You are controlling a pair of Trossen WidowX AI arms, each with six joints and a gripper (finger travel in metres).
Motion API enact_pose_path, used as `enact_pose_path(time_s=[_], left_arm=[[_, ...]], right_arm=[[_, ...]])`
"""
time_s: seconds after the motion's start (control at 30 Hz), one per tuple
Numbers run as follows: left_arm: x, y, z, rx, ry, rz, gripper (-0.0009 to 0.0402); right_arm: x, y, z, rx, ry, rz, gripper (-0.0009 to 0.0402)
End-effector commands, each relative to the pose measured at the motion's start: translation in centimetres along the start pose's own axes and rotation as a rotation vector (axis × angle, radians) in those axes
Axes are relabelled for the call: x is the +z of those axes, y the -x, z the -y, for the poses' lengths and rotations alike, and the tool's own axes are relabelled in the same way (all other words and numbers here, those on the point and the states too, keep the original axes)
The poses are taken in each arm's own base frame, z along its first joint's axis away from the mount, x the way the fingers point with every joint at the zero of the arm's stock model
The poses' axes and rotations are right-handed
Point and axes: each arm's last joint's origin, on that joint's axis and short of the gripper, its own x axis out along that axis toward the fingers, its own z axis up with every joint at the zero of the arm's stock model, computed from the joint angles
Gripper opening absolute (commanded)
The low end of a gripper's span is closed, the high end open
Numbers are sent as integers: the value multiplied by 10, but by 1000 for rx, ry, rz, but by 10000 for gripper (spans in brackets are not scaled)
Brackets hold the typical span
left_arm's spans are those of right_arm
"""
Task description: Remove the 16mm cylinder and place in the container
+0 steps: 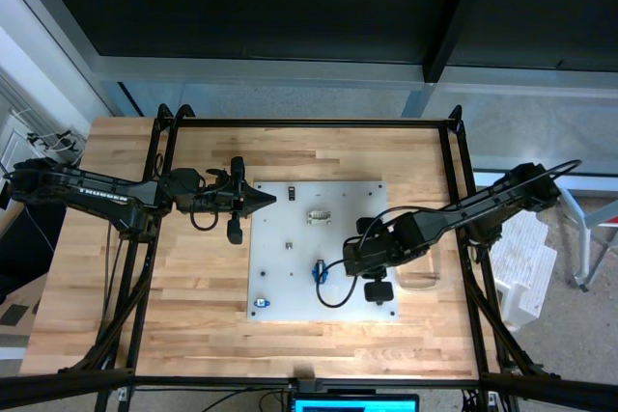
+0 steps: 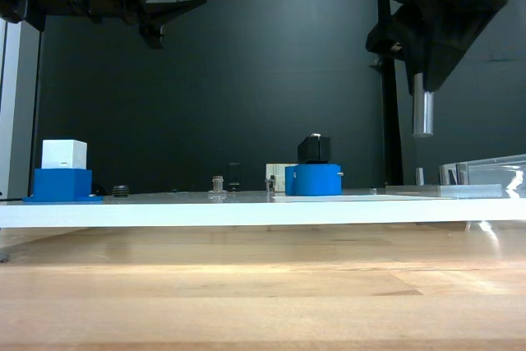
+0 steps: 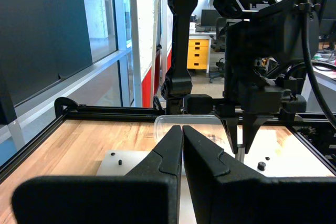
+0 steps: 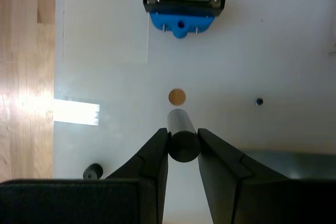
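My left hand [image 1: 268, 199] hangs idle, high over the left edge of the white task board [image 1: 290, 282], its fingers pressed together with nothing between them, and I judge it plays no part here. On toward the board's middle, the blue connector mount [image 4: 182, 4] and a few small studs stand low, well under my carrying height. My right hand [image 4: 182, 136] is over the right part of the board, pointing straight down and clamped on the 16mm cylinder [image 2: 422, 105], which hangs upright from the fingertips, well clear of the board surface. Just past its end I see a round brown hole [image 4: 177, 96], which I take to be the socket it came from, so I'd call the removal done. What is left is the carry and the release. The container [image 1: 422, 286] sits just off the board's right edge, toward the right edge of the worktop [image 1: 145, 287], near my right hand. There is open air between the cylinder and that tub. I'd mind only the tub's near wall, keeping the cylinder's lower end above the rim before I let go.
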Motion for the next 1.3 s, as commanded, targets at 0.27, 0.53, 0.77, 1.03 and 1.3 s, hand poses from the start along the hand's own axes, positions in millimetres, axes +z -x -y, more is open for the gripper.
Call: enact_pose_path(time_s=[0.27,0.53,0.77,1.03,1.3], left_arm=[[0,0,0,0,0,0,0],[0,0,0,0,0,1,0],[0,0,0,0,0,1,0],[0,0,0,0,0,1,0],[0,0,0,0,0,1,0]], right_arm=[[-31,3,7,-5,-42,-21,90],[-64,8,15,-4,-102,-27,176],[-89,12,21,-6,-150,-38,235],[-107,12,25,-5,-145,-39,243],[-107,11,20,3,-116,-38,243]])
